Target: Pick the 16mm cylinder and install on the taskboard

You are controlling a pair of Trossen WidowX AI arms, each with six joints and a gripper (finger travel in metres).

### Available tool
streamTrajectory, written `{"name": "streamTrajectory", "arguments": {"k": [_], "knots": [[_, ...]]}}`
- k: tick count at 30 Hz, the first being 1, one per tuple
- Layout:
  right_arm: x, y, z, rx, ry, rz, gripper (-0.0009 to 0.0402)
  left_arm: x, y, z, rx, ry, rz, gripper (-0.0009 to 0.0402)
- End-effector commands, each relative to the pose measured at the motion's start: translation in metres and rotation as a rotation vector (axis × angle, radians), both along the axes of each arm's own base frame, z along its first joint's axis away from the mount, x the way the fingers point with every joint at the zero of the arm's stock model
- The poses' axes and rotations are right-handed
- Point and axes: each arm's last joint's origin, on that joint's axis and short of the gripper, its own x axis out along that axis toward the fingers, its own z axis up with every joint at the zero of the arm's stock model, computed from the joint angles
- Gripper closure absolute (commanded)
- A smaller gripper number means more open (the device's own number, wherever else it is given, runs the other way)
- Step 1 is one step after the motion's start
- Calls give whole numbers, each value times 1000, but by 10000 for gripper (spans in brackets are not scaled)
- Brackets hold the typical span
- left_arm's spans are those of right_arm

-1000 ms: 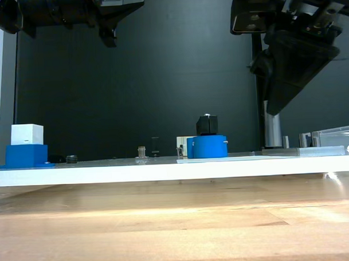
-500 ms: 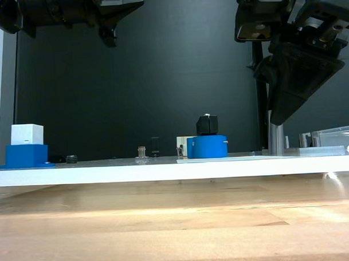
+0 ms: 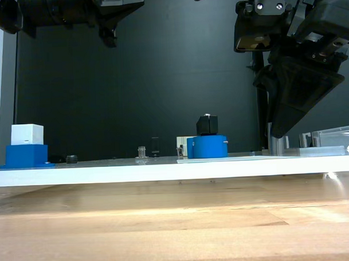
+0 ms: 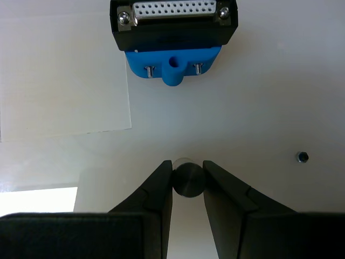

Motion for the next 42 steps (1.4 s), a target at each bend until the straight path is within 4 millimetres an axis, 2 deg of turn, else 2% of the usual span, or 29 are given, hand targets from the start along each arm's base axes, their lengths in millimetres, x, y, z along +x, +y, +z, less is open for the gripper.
{"name": "streamTrajectory", "arguments": {"k": [1, 5, 8, 19, 24, 31, 36, 42], "knots": [[0, 0, 0, 0, 0, -1, 392, 0, 0, 0, 0, 0, 0, 393], [0, 0, 0, 0, 0, -2, 387, 0, 0, 0, 0, 0, 0, 393], [1, 0, 0, 2, -6, -2, 367, 0, 0, 0, 0, 0, 0, 393], [0, 0, 2, 5, -12, -1, 182, 0, 0, 0, 0, 0, 0, 393], [-2, -6, 14, 11, -36, 4, 135, 0, 0, 0, 0, 0, 0, 393], [-3, -26, 44, -23, -59, 36, 143, 0, 0, 0, 0, 0, 0, 393], [-9, -51, 73, 46, -125, 66, 166, 0, 0, 0, 0, 0, 0, 393], [-22, -81, 105, 22, -232, 91, 196, 0, 0, 0, 0, 0, 0, 393]]}}
